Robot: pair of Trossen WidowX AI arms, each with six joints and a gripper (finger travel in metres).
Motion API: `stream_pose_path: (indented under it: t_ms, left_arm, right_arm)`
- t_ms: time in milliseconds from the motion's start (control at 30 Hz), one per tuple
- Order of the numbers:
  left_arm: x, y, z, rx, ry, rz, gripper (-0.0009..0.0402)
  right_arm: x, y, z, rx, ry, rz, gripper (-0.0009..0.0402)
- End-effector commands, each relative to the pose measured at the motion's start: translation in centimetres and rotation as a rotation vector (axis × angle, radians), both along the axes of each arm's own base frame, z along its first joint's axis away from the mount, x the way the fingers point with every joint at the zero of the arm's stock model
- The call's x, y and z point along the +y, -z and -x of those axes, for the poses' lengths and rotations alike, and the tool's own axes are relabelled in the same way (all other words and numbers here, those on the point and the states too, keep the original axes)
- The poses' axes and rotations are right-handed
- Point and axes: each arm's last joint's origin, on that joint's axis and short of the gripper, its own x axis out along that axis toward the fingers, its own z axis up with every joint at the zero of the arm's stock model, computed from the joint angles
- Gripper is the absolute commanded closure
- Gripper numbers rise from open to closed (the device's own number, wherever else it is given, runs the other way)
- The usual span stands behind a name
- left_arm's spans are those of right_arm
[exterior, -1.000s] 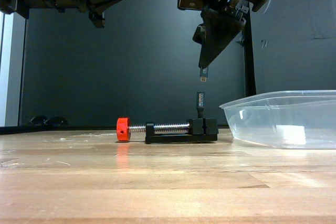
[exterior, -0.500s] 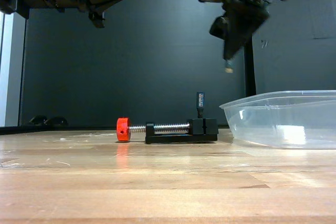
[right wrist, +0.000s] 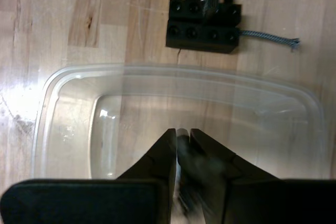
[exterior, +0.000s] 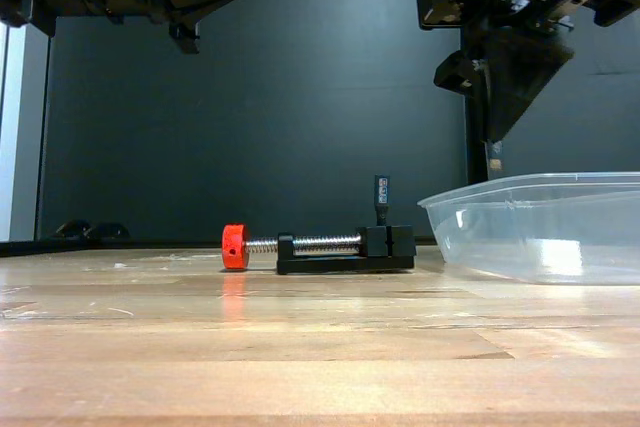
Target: Remove the USB-C connector from taskboard and place in the container
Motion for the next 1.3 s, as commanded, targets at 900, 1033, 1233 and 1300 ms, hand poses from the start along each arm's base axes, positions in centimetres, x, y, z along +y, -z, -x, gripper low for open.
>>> stream_pose_path:
  t_ms: [900,1033,1233,1300]
  left_arm:
    - [0.0,0.0,0.0,0.0,0.0,0.0,0.0393]
    - [0.0,0.0,0.0,0.0,0.0,0.0,0.0393]
    - [0.0,0.0,0.0,0.0,0.0,0.0,0.0393]
    - [0.0,0.0,0.0,0.0,0.0,0.0,0.0393]
  right_arm:
    - [-2.9,-8.8,3.8,-0.581,-0.025,-0.028,0.0372]
    - [-3.4,-9.2,4.5,-0.719,-0.008,-0.034,0.0386]
    - [-4.5,-8.5,5.4,-0.863,0.036,-0.034,0.0392]
    - [-4.8,-8.2,5.7,-0.907,0.05,-0.035,0.0394]
